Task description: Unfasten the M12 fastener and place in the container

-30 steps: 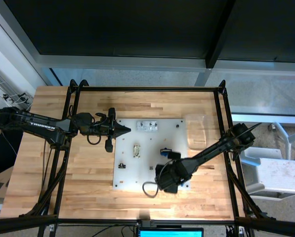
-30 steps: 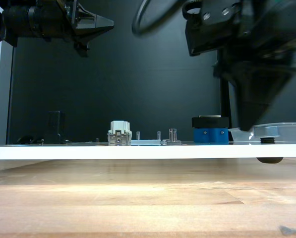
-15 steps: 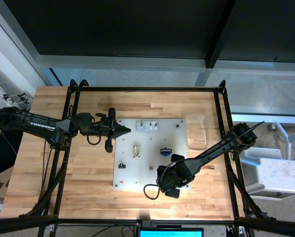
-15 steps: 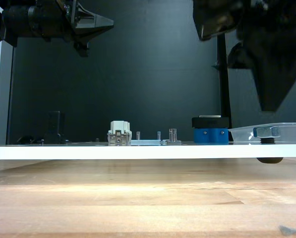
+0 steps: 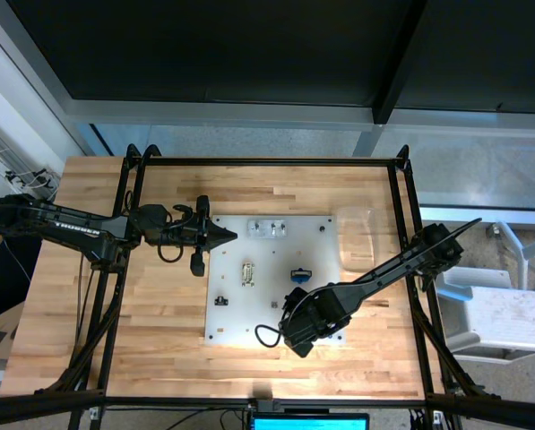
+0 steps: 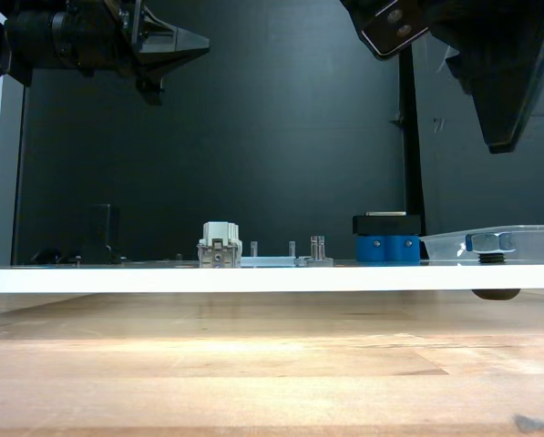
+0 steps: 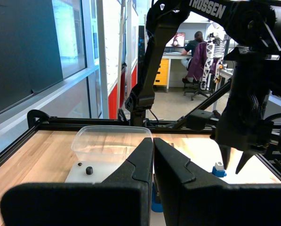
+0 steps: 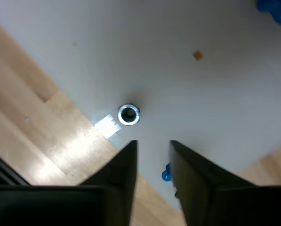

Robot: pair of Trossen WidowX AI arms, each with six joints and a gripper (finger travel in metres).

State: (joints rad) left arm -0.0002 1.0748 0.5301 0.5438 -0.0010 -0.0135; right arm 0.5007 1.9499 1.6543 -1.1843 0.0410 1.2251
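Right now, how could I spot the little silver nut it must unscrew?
On the white board, look to its near right edge, beneath the open right gripper; the shut left gripper hangs far left. The small silver hexagonal nut caps a black ribbed stud, unlike the blue connector.

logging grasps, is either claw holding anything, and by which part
Nothing is held. The right claw hangs open above the nut on its stud. The left claw, shut and empty, is parked above the board's left edge.
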